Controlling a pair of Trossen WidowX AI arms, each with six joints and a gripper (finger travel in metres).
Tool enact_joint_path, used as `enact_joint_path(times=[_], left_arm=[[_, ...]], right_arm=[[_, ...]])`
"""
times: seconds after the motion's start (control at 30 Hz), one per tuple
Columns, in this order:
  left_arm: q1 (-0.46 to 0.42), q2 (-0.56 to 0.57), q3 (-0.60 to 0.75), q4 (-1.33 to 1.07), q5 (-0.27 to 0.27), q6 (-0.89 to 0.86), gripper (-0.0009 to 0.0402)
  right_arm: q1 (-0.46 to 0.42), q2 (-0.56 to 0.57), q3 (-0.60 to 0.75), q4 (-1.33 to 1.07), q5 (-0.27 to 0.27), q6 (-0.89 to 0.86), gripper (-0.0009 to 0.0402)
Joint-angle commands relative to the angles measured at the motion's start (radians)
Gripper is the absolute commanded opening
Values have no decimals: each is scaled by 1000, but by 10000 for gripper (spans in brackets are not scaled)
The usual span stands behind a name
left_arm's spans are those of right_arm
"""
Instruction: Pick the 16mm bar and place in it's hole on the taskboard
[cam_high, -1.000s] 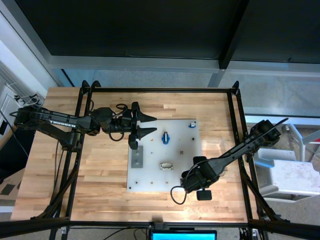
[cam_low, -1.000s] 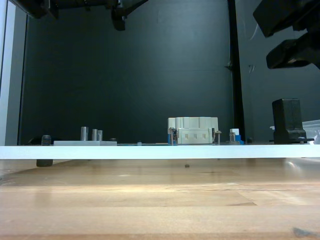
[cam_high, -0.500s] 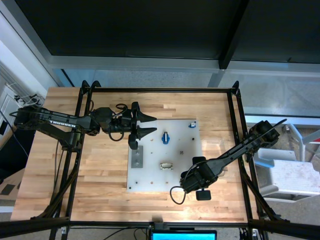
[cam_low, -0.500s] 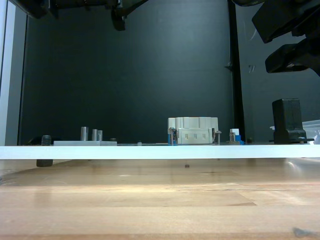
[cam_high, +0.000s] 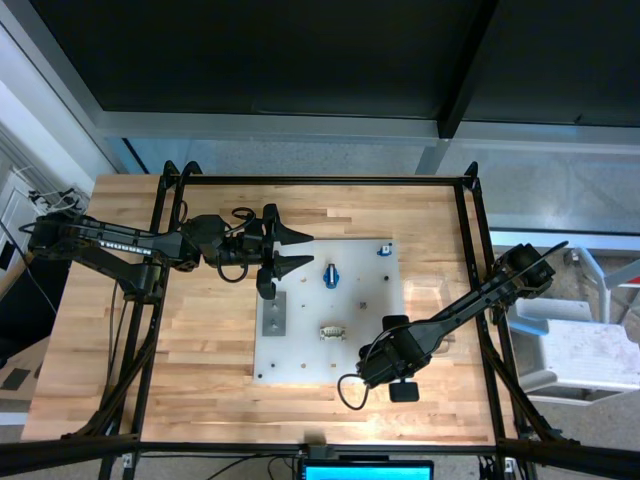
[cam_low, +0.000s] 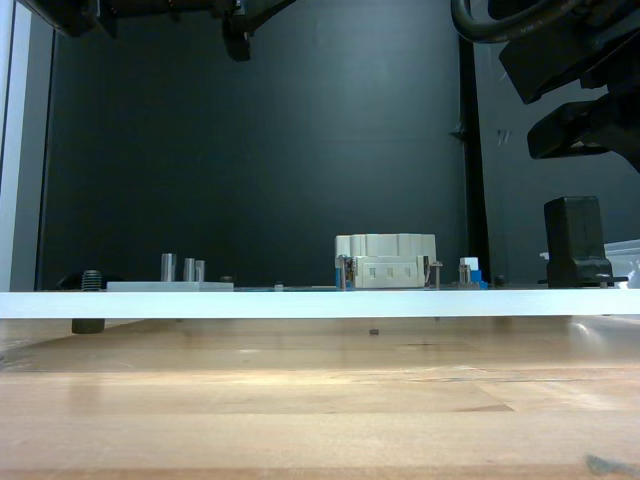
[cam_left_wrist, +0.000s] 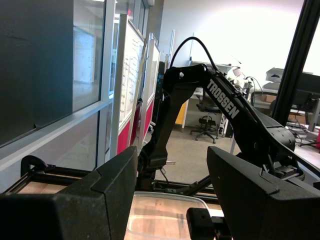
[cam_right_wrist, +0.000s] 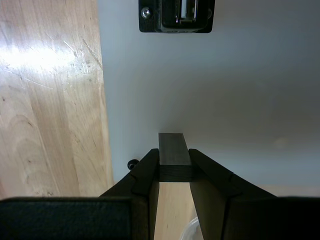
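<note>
Right gripper (cam_right_wrist: 175, 164) clamps a dark square bar (cam_right_wrist: 172, 146) above the white taskboard (cam_right_wrist: 240, 90); black socket (cam_right_wrist: 176, 15) at twelve o'clock from the bar, wooden table (cam_right_wrist: 50, 100) at nine o'clock.

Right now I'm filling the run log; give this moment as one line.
bar: held in right gripper | right gripper: shut on bar, over board's near-right corner | left gripper: open, above board's far-left edge
</note>
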Motion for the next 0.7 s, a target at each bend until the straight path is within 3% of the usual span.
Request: enact_joint_path(times=[0.03, 0.37, 0.7], left_arm=[[0, 0, 0, 0, 0, 0, 191], [0, 0, 0, 0, 0, 0, 191], [0, 0, 0, 0, 0, 0, 191]], right_arm=[[0, 0, -3, 6, 2, 0, 4], [0, 0, -14, 14, 0, 0, 9], [0, 0, -14, 17, 1, 1, 78]])
